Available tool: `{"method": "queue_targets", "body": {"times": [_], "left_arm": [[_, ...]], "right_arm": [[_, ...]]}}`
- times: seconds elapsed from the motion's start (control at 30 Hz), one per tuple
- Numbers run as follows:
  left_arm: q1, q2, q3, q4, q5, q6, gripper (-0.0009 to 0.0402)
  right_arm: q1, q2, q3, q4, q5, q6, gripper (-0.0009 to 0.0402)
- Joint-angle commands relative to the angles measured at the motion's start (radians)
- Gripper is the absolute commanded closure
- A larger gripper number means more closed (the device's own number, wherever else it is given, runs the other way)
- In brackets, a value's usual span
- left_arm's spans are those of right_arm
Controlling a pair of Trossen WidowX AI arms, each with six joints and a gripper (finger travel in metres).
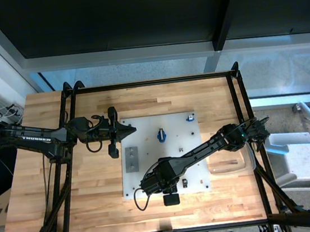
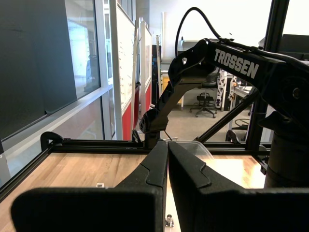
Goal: Pick the 16mm bar and place in it's hole on the taskboard
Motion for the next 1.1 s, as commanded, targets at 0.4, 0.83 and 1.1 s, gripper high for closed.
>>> {"method": "queue_targets", "body": {"times": [0.4, 0.83, 1.1], "left_arm": [[0.0, 0.0, 0.0, 0.0, 0.0, 0.0, 0.0393], [0.0, 0.0, 0.0, 0.0, 0.0, 0.0, 0.0393], [0.0, 0.0, 0.0, 0.0, 0.0, 0.0, 0.0393]], "right_arm": [[0.0, -0.009, 0.037, -0.043, 0.001, 0.0, 0.017], [0.0, -0.043, 0.037, -0.048, 0.009, -0.001, 0.016], [0.0, -0.043, 0.037, -0.045, 0.01, -0.001, 0.0162]]}}
